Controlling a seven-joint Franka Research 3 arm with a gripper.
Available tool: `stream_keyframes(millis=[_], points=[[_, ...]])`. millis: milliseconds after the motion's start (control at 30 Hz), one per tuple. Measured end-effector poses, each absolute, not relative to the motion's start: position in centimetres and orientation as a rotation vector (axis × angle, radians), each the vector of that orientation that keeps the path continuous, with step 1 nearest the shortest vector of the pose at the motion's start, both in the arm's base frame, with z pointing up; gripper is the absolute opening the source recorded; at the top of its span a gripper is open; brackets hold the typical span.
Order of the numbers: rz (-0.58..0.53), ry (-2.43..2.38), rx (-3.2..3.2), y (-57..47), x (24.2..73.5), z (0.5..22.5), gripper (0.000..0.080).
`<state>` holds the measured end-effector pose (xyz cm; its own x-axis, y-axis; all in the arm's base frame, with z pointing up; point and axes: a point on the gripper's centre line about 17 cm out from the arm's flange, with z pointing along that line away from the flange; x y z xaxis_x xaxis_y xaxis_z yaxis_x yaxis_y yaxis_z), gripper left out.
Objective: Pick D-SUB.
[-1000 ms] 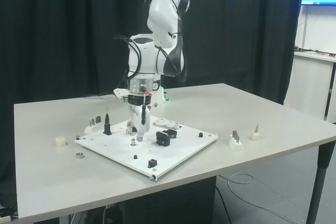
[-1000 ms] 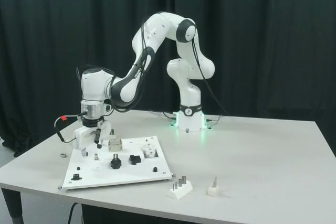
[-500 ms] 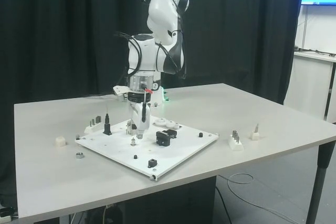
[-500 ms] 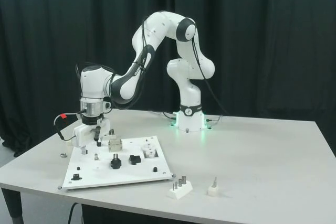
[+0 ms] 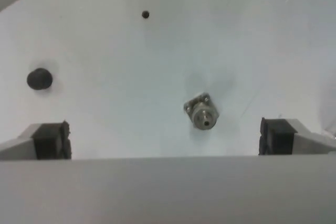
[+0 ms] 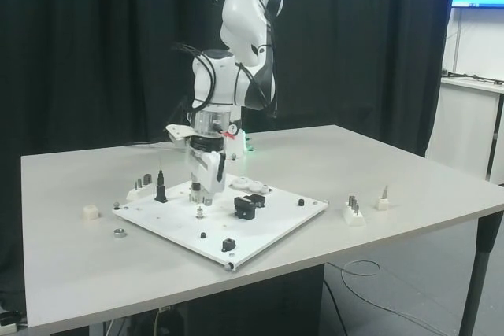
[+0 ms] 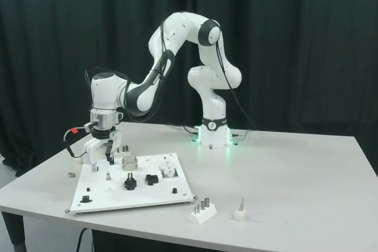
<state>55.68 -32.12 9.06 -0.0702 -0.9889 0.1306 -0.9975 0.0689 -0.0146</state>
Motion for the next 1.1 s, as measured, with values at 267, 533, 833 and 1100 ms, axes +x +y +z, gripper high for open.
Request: stream_keyframes(millis=[267,533,833,1100], points=[[0.146,-2.084,2.210,-31.9,55.5,9.6,0.0800],[0.136,-1.949,2.352,-29.9,56.1,10.5,0.0800],[0.144,-1.806,2.504,-25.4,57.8,11.8,0.0800],[0.127,-1.707,2.587,-21.1,58.3,12.1,0.0800]])
